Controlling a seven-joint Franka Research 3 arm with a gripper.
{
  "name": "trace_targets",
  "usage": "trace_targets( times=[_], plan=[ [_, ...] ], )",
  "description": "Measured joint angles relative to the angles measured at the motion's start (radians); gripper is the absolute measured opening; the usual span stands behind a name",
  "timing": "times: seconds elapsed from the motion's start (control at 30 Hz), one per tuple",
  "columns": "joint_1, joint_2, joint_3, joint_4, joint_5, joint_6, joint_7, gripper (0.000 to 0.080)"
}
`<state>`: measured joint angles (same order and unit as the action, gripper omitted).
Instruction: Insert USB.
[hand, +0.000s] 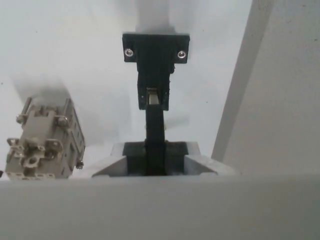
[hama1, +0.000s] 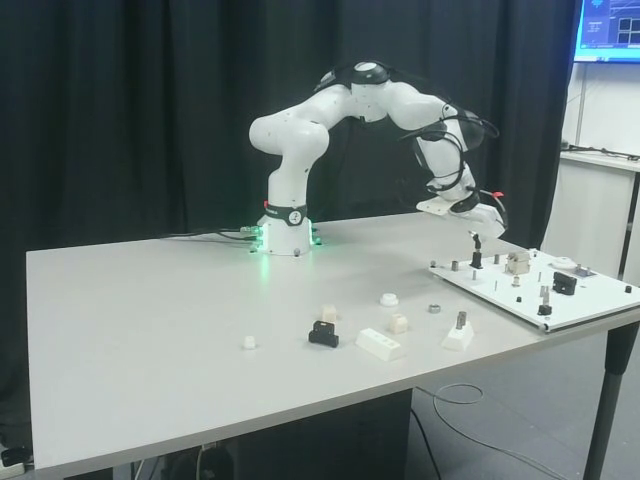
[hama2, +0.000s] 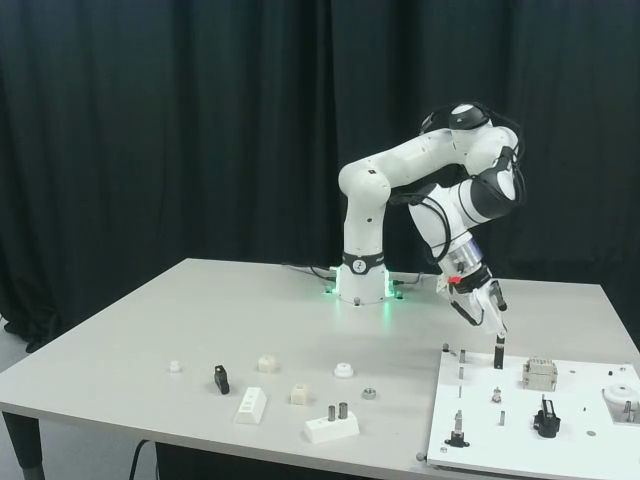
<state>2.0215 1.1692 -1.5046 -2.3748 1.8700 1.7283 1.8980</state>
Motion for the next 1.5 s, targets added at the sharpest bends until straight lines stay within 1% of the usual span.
trace_targets(
  times=[0.27,0.7,1.5],
  plan=[
    [0.0,0.0,0.001,0.001,-0.001,0.004,0.0,0.0072],
    [0.0,0.0,-0.002,0.001,-0.014,0.004,0.0,0.0072],
    [0.0,0.0,0.003,0.005,-0.014,0.016,0.001,0.0072]
  ],
)
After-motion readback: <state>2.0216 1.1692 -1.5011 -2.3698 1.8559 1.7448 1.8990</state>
